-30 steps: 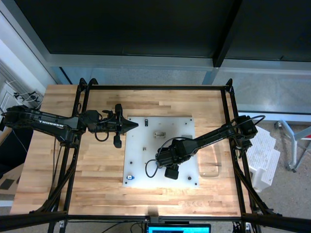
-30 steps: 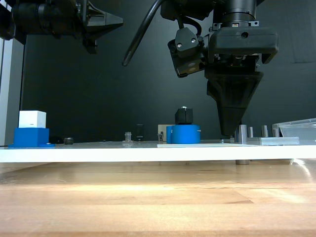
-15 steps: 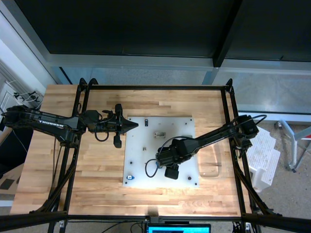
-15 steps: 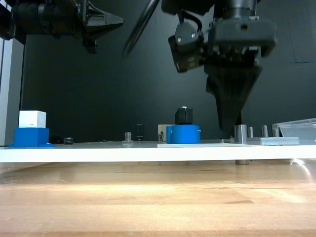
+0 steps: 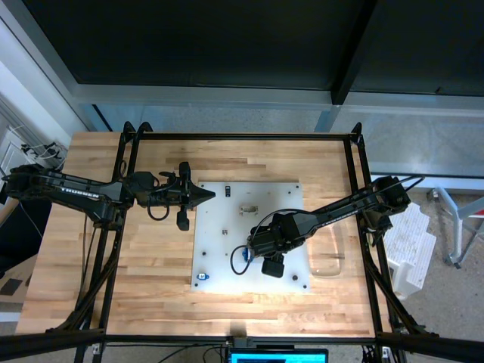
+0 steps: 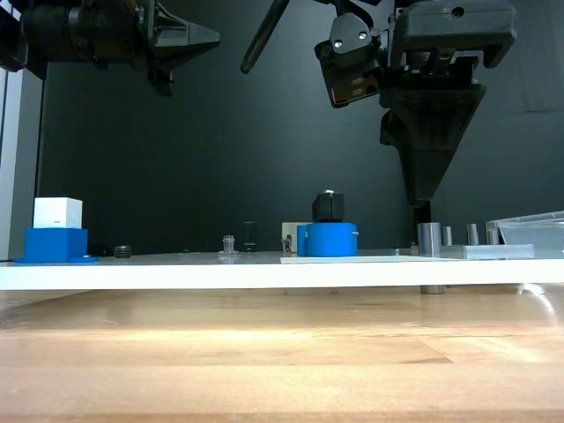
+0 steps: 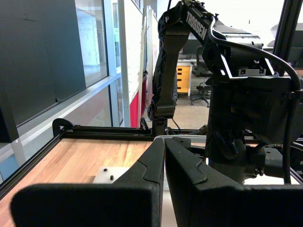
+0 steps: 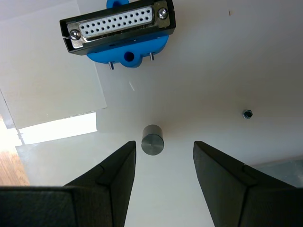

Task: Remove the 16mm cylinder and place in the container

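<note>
Now R end effector [image 8: 163, 144] open, empty, over 16mm cylinder [image 8: 152, 146] — L one [image 7: 164, 142] shut, aloft.

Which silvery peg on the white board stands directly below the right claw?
The 16mm cylinder, the widest peg, under the open right claw; the thinner ones stand aside. The shut left claw hangs high, far left.

From above, the small silvery round metal peg [image 6: 429, 238] is lost under the right gripper [image 6: 424, 204] over the white board's [image 5: 215, 249] near half. The low view's right edge cuts the clear plastic rectangular tray [image 6: 536, 222], its top edge the left gripper [image 6: 214, 35] by the board's far left corner.
</note>
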`<state>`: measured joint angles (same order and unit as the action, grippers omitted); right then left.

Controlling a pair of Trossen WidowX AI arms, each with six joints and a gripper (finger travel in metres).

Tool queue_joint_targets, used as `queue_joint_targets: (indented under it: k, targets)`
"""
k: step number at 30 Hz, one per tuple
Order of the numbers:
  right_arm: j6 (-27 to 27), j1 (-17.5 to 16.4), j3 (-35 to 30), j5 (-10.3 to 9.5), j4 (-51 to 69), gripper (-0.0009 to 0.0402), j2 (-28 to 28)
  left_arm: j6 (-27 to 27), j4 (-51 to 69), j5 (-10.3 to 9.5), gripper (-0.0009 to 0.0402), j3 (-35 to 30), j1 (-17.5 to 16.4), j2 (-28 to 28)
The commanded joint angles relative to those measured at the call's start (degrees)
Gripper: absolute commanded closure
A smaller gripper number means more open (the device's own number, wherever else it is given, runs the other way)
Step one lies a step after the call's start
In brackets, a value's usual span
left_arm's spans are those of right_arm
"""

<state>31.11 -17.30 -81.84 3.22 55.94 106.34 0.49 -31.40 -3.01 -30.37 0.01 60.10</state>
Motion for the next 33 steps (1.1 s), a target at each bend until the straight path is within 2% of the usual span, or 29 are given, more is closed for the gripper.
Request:
queue_joint_targets:
  k: [1,9,17,33]
  targets:
    - [0.0,-0.8,0.0,0.17,-0.3,0.0226,1.1,0.0,0.0,0.0,0.0393,0.0,0.0,0.0]
    - [-0.1,-1.7,0.7,0.22,-2.8,0.0226,3.8,0.0,0.0,0.0,0.0393,0.0,0.0,0.0]
    - [0.0,-1.7,3.9,-0.04,-7.0,0.0236,3.8,0.0,0.0,0.0,0.0393,0.0,0.0,0.0]
    - [-0.1,-1.7,4.0,-0.28,-6.9,0.0366,3.3,0.0,0.0,0.0,0.0393,0.0,0.0,0.0]
